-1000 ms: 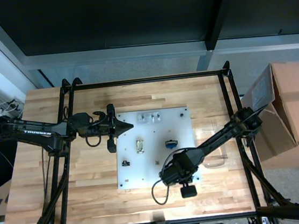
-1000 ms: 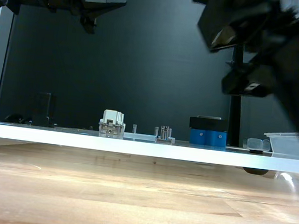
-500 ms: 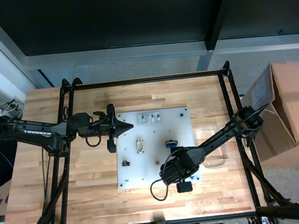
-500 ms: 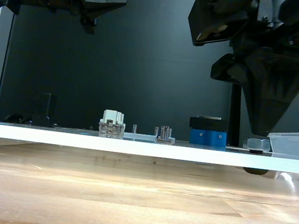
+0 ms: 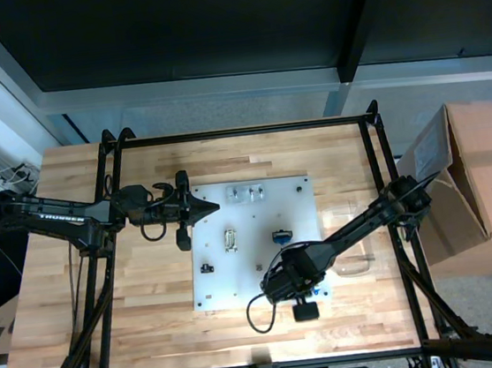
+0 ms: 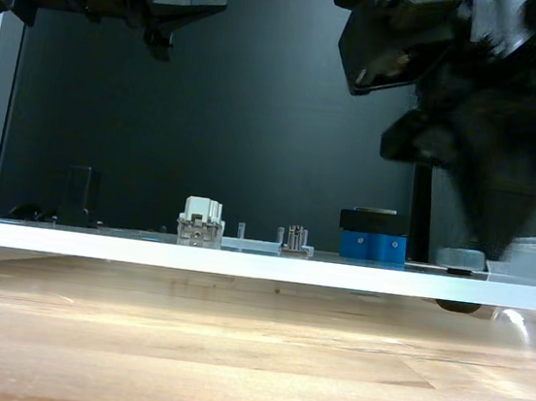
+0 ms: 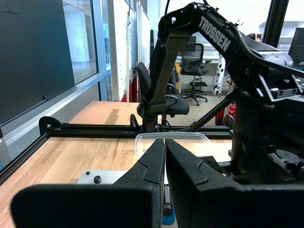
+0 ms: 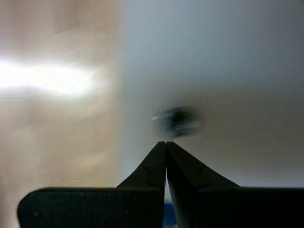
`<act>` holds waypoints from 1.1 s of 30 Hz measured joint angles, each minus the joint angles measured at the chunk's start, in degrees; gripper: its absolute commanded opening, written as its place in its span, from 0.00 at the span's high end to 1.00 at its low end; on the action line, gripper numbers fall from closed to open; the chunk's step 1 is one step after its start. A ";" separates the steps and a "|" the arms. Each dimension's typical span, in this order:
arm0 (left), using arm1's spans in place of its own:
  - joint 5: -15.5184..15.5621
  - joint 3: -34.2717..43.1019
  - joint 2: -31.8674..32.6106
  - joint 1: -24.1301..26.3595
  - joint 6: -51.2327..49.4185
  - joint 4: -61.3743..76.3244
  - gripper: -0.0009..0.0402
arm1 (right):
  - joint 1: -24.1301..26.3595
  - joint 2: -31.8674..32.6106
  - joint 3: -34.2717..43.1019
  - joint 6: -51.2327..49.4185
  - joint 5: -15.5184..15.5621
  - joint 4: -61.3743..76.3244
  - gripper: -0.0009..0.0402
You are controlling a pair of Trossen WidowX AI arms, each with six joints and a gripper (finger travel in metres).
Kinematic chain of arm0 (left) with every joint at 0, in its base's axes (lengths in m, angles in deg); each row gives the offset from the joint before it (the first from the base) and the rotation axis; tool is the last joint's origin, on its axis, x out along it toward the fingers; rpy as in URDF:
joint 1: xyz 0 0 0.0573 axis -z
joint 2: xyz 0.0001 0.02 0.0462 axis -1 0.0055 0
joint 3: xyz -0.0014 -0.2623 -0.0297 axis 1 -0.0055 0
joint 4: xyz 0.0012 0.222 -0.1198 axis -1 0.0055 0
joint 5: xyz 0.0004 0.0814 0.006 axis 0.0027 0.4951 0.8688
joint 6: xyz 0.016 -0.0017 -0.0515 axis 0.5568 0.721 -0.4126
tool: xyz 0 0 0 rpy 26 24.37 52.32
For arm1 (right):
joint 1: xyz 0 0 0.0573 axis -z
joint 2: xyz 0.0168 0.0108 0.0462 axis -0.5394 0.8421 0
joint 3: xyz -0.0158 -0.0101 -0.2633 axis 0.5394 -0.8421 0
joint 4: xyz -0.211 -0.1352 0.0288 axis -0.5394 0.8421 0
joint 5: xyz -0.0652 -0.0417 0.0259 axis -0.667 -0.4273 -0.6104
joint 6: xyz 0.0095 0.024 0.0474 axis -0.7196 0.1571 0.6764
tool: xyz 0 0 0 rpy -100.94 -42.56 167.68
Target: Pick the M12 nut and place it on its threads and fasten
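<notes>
Closed, empty right gripper [image 8: 166, 142] sits just short of M12 nut [image 6: 461, 258] on its stud [image 6: 456, 272], centre right; closed left gripper [image 6: 219, 1] upper left.

White capitals "TROSSEN" run along the right arm [image 7: 216, 35]; the same word on the left arm [image 5: 54, 219]. Nothing else legible.

Overhead, table-level, wrist views; shared board [image 5: 231, 283]
</notes>
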 measured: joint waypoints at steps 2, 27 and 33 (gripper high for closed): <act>0.00 -0.02 0.00 0.00 0.00 0.00 0.98 | 0.07 0.00 0.00 -1.46 6.58 0.13 0.98; 0.00 0.00 0.00 0.00 0.00 -0.02 0.98 | 0.17 -0.09 -0.13 2.23 -11.50 0.04 0.98; 0.00 0.00 0.02 0.00 0.00 -0.02 0.98 | 0.15 -0.02 -0.24 -0.46 6.93 -0.50 0.98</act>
